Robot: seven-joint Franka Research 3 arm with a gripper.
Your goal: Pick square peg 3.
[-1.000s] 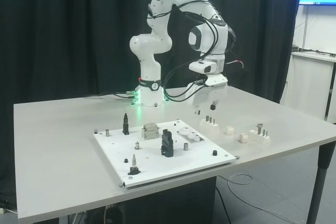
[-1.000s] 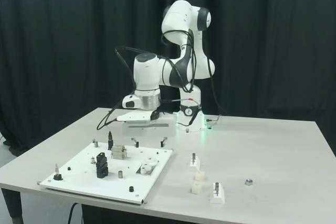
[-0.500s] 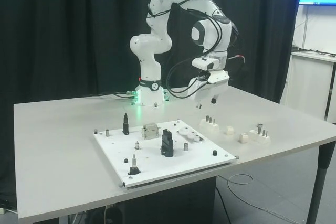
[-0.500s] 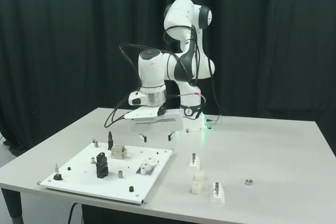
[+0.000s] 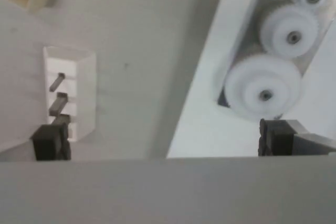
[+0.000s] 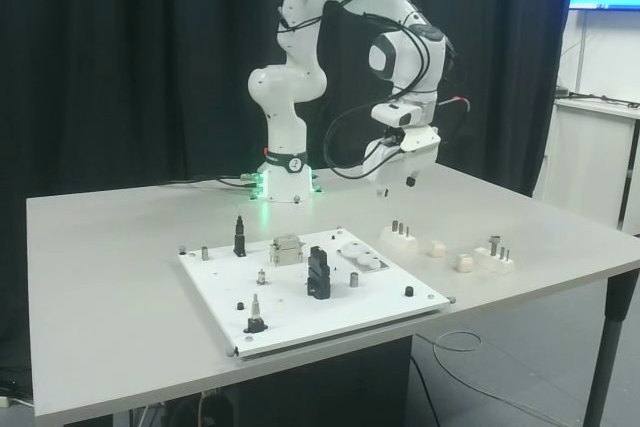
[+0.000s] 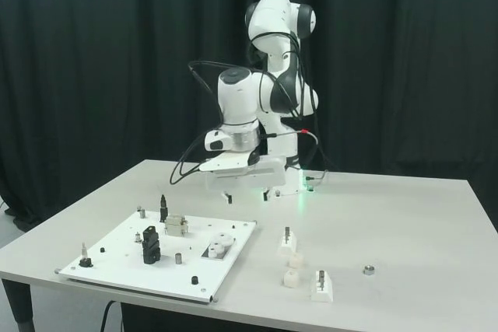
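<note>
Hovering wide-spread and empty, gripper (image 6: 396,186) high above peg holder (image 6: 400,238), white gears (image 5: 265,80) and board (image 6: 310,285) beside.

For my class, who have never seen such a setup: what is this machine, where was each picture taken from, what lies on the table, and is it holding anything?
The white machine is a robot arm bolted to a grey table. Two pictures come from cameras in the room, on different sides. The third looks down from the arm's wrist, past its two black fingertips. On the table lies a white board carrying small parts and three white gears. Beside it stands a white holder with three small pegs, one of them to be picked up, plus more small white blocks. The gripper hangs open above the table and holds nothing.
</note>
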